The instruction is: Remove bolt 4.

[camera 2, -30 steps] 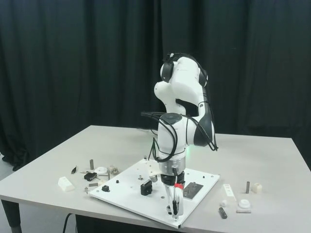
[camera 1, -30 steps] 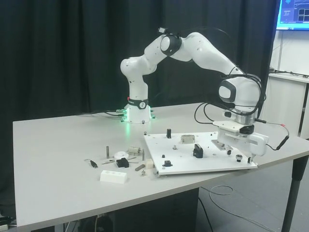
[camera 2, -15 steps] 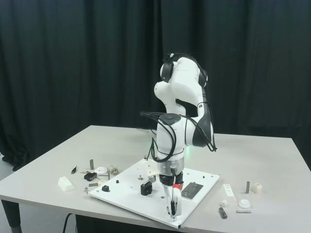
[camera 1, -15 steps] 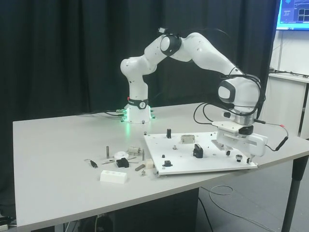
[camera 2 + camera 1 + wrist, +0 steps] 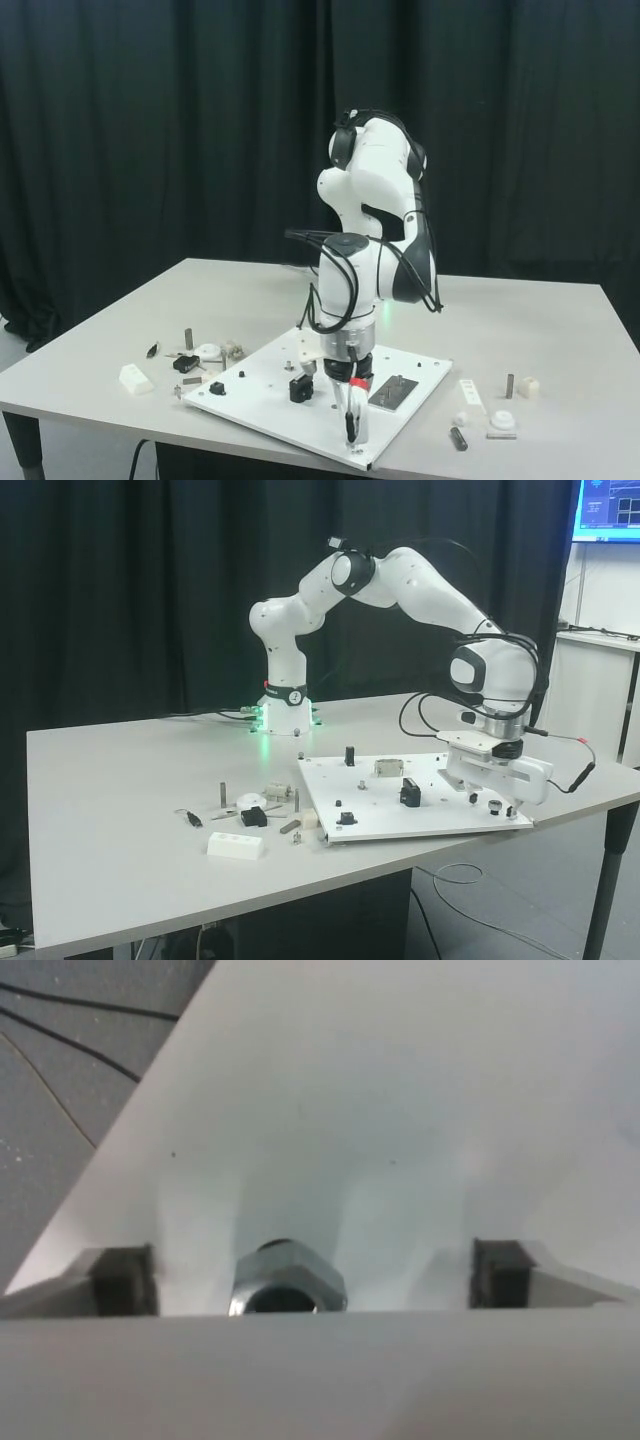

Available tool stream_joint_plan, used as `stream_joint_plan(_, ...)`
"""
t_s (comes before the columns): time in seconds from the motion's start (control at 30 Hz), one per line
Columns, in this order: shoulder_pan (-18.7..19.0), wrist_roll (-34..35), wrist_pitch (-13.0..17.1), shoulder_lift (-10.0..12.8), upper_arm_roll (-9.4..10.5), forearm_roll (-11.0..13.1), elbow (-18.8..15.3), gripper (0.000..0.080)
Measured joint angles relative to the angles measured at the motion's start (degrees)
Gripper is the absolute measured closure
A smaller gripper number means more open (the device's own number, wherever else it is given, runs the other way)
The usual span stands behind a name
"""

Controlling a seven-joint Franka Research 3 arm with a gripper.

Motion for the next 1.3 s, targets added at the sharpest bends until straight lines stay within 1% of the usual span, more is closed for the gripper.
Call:
stream_joint_plan(0.03, -0.02, 0.0, 0.03, 0.0, 0.0, 0.0, 0.0, 0.0112)
stream_joint_plan(0.23, -0.24, 0.0, 0.37, 0.0, 0.0, 0.0, 0.02, 0.0112)
stream_joint_plan(0.27, -0.28, 0.0, 0.43, 0.0, 0.0, 0.0, 0.03, 0.033)
stream_joint_plan(0.4, -0.48, 0.0, 0.86, 0.0, 0.01, 0.04, 0.16, 0.033)
stream_joint_plan(0.43, -0.51, 0.0, 1.09, 0.0, 0.0, 0.05, 0.22, 0.0492)
stream_joint_plan(0.6, -0.55, 0.0, 1.12, 0.01, 0.01, 0.1, 0.26, 0.0492)
stream_joint_plan(0.63, -0.55, 0.0, 1.13, 0.01, 0.01, 0.11, 0.26, 0.0572)
stream_joint_plan(0.93, -0.55, -0.32, 1.28, 0.05, 0.02, 0.15, 0.27, 0.0572)
stream_joint_plan(1.0, -0.53, -1.94, 1.31, 0.07, 0.03, 0.1, 0.29, 0.0572)
stream_joint_plan(1.2, -0.51, -10.83, 1.41, 0.24, 0.03, 0.03, 0.61, 0.0572)
stream_joint_plan(1.3, -0.49, -13.49, 1.41, 0.31, 0.03, -0.02, 0.74, 0.0572)
